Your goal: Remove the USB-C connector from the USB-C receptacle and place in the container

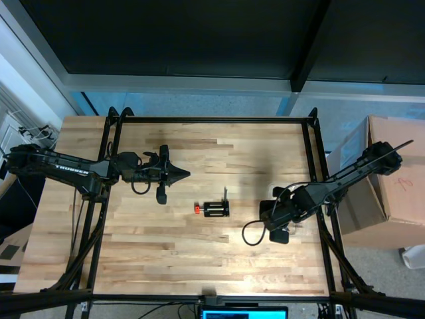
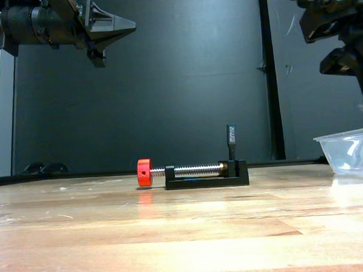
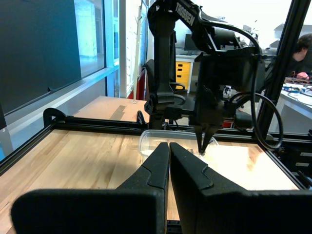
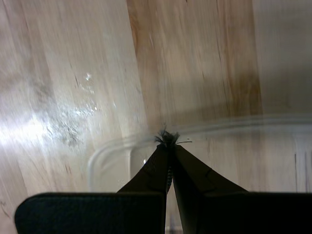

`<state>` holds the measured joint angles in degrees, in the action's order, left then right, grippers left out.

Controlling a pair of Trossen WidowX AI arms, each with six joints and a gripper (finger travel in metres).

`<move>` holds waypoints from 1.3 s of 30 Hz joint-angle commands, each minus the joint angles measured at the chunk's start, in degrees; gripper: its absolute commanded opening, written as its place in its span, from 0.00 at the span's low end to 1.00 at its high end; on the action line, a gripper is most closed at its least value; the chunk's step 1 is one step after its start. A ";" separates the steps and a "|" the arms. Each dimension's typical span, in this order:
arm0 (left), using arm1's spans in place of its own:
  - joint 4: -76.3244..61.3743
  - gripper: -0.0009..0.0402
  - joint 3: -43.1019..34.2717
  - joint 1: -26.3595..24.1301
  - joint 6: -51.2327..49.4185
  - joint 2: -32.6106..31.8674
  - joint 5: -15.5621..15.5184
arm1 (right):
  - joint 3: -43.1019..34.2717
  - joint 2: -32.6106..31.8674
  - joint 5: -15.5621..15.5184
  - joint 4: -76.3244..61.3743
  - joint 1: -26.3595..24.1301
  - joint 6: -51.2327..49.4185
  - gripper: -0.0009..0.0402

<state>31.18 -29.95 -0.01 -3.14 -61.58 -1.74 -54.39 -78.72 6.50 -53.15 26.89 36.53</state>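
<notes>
The USB-C connector [image 2: 231, 135] stands upright in its receptacle at the right end of a black clamp fixture [image 2: 206, 174] with a red knob [image 2: 144, 172]; it also shows as a thin dark stub [image 1: 226, 194] at mid-table. Neither gripper touches it. My left gripper [image 1: 180, 174] hovers high to the fixture's left, shut and pointing right, with nothing in it. My right gripper [image 4: 168, 140] is shut, pointing down over the rim of the clear plastic container [image 4: 234, 126], right of the fixture. The container [image 2: 351, 150] sits on the table at the right.
A black frame [image 1: 212, 120] borders the wooden table [image 1: 166, 252]. A cardboard box [image 1: 388, 193] stands off the table's right side. In the left wrist view the right arm [image 3: 214, 73] hangs above the container [image 3: 152, 138].
</notes>
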 commanded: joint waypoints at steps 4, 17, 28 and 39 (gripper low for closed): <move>0.00 0.02 0.00 0.02 0.02 -0.02 0.00 | 4.02 2.10 0.52 0.35 -0.68 1.90 0.05; 0.02 0.02 0.00 0.02 0.02 -0.02 0.00 | 4.33 4.44 0.55 -0.11 -2.19 1.90 0.55; 0.00 0.02 0.00 0.00 0.02 -0.02 0.00 | 4.24 13.73 -0.13 -0.35 -9.55 -4.02 0.52; 0.02 0.02 0.00 0.02 0.02 -0.02 0.00 | 4.26 17.03 -0.61 -11.37 -10.69 -10.10 0.70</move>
<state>31.18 -29.93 -0.01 -3.14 -61.60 -1.76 -50.09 -61.82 6.24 -64.45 16.19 27.53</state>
